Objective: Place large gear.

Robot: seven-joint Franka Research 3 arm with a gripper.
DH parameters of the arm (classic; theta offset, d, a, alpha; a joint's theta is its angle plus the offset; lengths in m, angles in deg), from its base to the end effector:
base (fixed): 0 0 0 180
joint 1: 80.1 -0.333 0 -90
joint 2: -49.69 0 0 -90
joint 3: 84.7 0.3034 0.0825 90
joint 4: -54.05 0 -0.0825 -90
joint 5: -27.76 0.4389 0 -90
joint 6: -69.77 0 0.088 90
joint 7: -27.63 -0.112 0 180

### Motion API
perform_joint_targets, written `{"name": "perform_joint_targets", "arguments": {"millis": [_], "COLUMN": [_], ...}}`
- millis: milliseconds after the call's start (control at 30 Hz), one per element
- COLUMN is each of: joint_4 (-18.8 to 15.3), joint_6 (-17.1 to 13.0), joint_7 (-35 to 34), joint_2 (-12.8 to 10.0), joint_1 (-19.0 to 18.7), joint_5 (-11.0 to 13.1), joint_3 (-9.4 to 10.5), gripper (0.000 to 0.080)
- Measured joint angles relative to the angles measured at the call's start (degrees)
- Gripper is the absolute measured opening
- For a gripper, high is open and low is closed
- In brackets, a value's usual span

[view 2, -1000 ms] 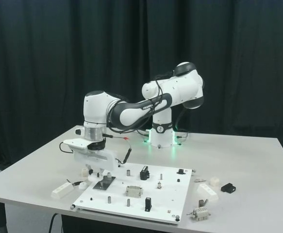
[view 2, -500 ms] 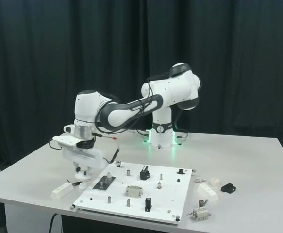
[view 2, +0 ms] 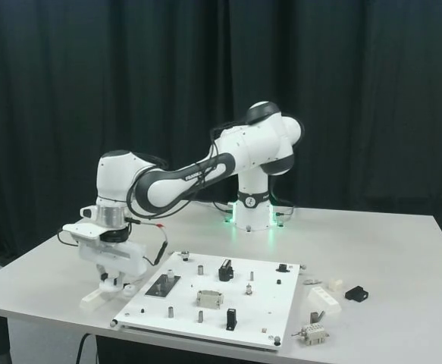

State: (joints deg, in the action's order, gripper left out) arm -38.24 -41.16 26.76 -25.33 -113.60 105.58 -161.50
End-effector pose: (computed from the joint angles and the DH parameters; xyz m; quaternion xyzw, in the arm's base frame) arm 0.6651 -0.2942 0.2132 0.8768 -0.4757 0.0690 0.0104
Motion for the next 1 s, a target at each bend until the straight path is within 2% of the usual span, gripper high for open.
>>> {"name": "perform_joint_targets", "arguments": {"millis": [233,500,733,767,1000], "joint_4": [4.0,7.3,9.3,9.5,10.6], "joint_6": [0.2,1.1,1.1,1.1,1.2], "joint_7": [-0.2,-1.2,-2.3,-2.7,-3.5], "joint_2": [-0.1,-0.1,-0.1,-0.1,-0.1], "joint_1": [3.3,5.3,6.2,6.3,6.8], "joint_5": [-0.5,-1.6,-3.0,-3.2,-4.3], "joint_3": [1.49,2.77,3.64,3.73,4.05], "gripper": [0.0329,0.0329,0.0329,0.0383,0.0383]}}
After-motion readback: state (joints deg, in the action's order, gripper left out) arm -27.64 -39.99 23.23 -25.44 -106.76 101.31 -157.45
